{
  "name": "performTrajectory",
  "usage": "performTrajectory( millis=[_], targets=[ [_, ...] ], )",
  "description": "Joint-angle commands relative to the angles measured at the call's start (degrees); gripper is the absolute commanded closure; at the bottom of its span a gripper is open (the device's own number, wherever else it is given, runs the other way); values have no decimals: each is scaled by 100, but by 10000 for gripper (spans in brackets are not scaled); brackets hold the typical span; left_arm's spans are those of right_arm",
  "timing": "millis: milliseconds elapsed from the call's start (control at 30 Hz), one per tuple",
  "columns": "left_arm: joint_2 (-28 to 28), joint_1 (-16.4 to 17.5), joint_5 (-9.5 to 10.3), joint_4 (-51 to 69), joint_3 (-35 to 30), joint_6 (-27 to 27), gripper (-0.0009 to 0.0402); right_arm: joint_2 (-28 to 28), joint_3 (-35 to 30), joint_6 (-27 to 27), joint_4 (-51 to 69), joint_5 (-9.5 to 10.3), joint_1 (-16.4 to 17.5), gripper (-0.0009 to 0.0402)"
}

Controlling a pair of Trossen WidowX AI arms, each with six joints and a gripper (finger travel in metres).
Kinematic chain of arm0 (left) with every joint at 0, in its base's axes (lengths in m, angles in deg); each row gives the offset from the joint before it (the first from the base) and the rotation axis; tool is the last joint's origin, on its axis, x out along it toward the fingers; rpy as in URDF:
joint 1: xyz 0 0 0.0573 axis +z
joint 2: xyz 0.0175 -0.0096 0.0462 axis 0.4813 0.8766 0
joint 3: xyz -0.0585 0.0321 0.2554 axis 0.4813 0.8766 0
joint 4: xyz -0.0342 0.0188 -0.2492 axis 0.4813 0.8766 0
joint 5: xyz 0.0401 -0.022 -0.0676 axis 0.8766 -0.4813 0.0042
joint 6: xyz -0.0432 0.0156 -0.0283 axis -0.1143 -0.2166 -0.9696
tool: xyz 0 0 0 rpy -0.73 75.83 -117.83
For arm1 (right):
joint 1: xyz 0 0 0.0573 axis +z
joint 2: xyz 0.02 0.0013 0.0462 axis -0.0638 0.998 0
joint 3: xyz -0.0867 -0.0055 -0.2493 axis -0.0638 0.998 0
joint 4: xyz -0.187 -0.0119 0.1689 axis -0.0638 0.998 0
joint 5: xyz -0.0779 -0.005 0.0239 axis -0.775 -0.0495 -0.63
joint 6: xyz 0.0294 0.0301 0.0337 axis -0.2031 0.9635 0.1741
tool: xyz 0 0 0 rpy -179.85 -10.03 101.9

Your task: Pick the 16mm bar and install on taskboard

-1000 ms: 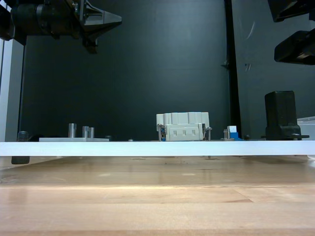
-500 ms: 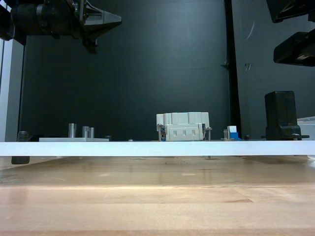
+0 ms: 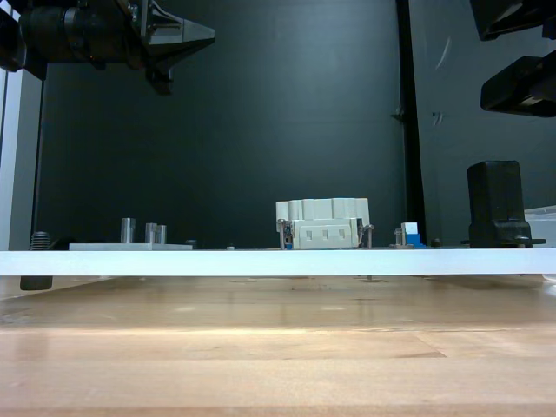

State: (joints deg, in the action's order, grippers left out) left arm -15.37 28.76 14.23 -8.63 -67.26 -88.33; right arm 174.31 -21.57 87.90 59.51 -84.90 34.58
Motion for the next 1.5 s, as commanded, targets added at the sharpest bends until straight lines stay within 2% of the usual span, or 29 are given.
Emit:
performTrajectory(
  millis=[33,333,400,1500],
  targets=[
    [2,0,-2,0,0,2,393,-2,-2,7,4,9,0,393],
    [2,0,-2,0,0,2,393,-2,-2,22,7,68,0,393],
    [2,2,-2,0,0,2,393,-2,-2,22,4,151,0,393],
    [2,2,-2,0,0,2,393,2,225,4,-297,138,-2,393]
  ],
)
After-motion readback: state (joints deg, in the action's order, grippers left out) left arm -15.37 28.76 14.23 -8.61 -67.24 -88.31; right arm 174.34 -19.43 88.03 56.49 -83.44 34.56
